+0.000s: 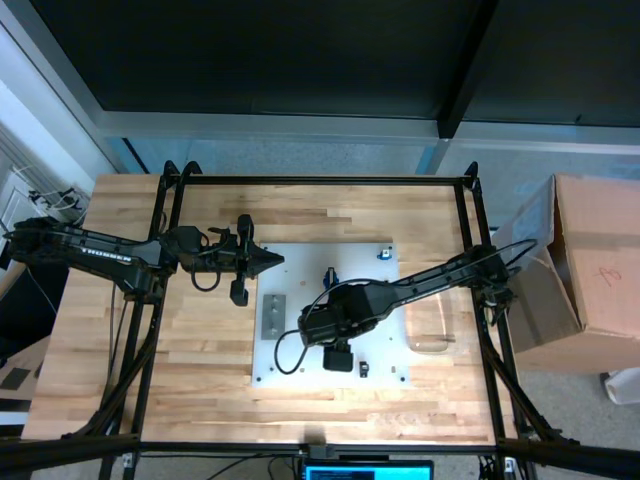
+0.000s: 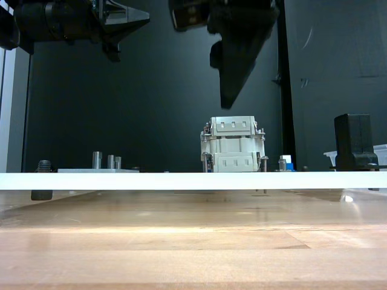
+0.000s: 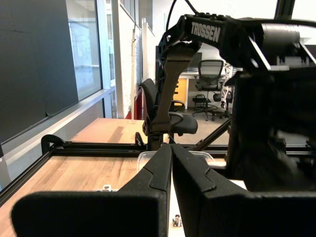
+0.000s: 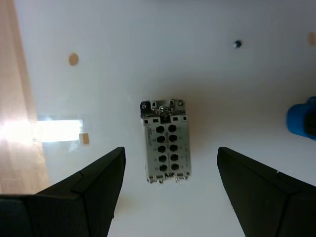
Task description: Remove the HAN10E connector from the taskboard and place in the container
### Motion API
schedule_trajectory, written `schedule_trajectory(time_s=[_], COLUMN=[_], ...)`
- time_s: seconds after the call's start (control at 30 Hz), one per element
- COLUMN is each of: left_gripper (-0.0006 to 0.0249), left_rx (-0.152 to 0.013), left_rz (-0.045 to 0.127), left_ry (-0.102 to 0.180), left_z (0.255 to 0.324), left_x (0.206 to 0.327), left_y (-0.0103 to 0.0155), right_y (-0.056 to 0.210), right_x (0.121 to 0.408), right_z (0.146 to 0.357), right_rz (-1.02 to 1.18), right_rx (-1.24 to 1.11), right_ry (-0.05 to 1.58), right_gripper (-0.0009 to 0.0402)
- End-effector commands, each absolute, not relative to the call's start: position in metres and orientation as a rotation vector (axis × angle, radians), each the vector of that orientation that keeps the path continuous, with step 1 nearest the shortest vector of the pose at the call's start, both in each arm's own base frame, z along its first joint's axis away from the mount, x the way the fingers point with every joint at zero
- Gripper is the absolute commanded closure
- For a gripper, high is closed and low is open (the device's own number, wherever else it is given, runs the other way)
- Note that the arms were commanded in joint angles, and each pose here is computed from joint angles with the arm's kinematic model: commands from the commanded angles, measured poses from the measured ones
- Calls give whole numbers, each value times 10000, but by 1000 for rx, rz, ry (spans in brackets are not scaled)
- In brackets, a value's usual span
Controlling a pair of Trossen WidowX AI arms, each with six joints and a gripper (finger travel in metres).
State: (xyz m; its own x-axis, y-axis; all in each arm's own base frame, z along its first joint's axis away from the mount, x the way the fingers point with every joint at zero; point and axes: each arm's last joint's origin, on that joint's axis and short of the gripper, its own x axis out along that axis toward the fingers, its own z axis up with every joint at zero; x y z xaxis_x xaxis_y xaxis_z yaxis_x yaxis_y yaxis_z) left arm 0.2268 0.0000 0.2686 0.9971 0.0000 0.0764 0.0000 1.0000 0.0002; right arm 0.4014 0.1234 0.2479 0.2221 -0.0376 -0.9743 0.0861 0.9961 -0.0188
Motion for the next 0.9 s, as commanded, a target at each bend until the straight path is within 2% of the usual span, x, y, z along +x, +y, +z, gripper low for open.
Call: schedule_trajectory(time_s=[0.03,0.27,0.5,0.73,0.9], left_gripper=[243,243,243,243,243], left_rx=[0,0,0,0,0], left_rz=[0,0,0,0,0], left_ry=[-76,-76,-76,-76,-76], left_z=[2685,2685,2686,2685,2686], left_x=[2269,2269,2268,2269,2268], left_y=[0,0,0,0,0], right_y=[1248,1278,1276,1275,1276], right_x=[4052,4113,4122,4115,4117], right_z=[2374,2186,2171,2148,2149], right_rz=[-86,-64,-57,-46,-43], right_rx=[35,23,18,2,0], right_ry=[1365,1408,1401,1408,1405], right_gripper=[132,132,143,174,213])
